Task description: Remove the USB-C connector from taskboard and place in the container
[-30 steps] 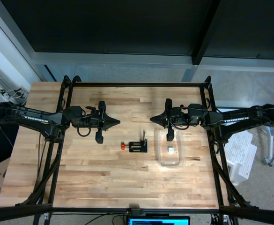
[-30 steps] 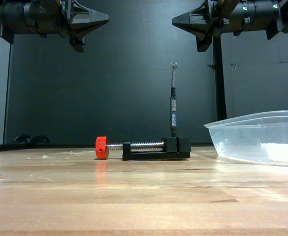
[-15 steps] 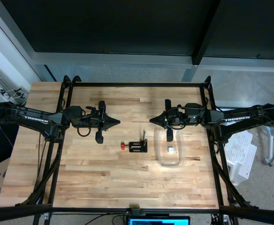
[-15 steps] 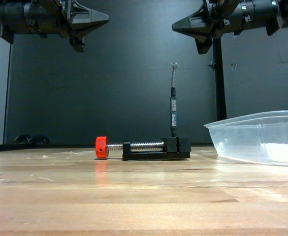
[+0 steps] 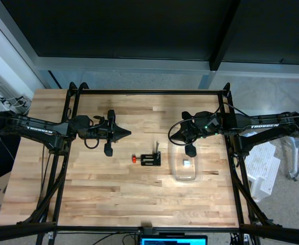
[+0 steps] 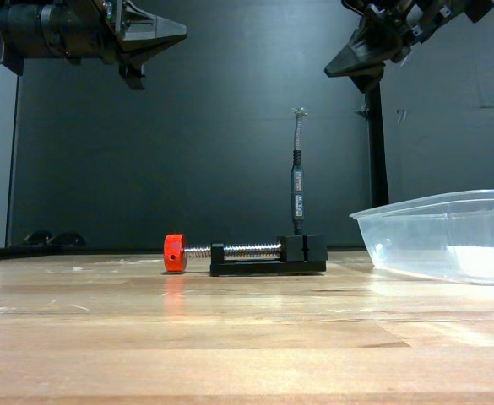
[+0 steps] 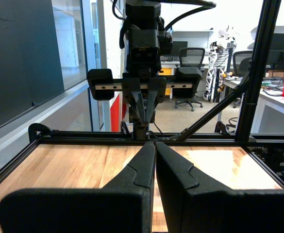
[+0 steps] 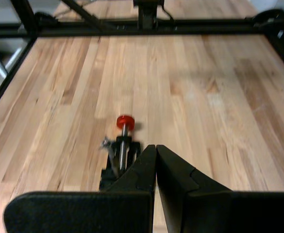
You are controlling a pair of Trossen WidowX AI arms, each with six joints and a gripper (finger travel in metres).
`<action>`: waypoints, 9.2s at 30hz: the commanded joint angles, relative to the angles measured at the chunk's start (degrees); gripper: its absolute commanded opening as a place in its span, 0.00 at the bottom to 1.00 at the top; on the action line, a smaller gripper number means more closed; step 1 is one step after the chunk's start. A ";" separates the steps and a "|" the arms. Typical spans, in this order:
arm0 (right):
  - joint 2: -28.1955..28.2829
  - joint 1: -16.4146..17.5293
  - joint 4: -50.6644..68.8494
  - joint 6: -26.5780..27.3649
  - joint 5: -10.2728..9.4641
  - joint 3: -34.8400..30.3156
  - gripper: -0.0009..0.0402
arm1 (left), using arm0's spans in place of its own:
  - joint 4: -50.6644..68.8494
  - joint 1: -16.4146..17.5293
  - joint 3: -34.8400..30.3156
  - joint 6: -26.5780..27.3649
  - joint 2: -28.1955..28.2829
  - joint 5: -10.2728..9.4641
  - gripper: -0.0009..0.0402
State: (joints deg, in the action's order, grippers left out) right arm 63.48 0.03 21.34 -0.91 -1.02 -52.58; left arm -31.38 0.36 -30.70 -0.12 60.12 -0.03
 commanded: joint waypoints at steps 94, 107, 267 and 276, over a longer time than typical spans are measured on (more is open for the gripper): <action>40.19 8.48 23.91 -5.66 5.90 -28.52 0.22 | 0.02 0.00 0.00 0.00 0.00 0.00 0.02; 40.19 8.48 23.63 -5.64 5.90 -28.52 0.09 | 0.02 0.02 0.00 0.00 0.00 0.00 0.02; -2.12 -1.22 -30.08 -0.83 0.98 10.43 0.02 | 0.00 0.00 0.00 0.00 -0.02 0.00 0.02; -3.52 -1.42 -39.65 1.01 1.44 14.82 0.02 | 0.00 0.00 0.00 0.00 0.00 0.00 0.02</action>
State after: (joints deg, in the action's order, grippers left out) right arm 60.12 -1.41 -17.58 -0.27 0.05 -38.15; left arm -31.35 0.36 -30.70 -0.12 60.10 -0.05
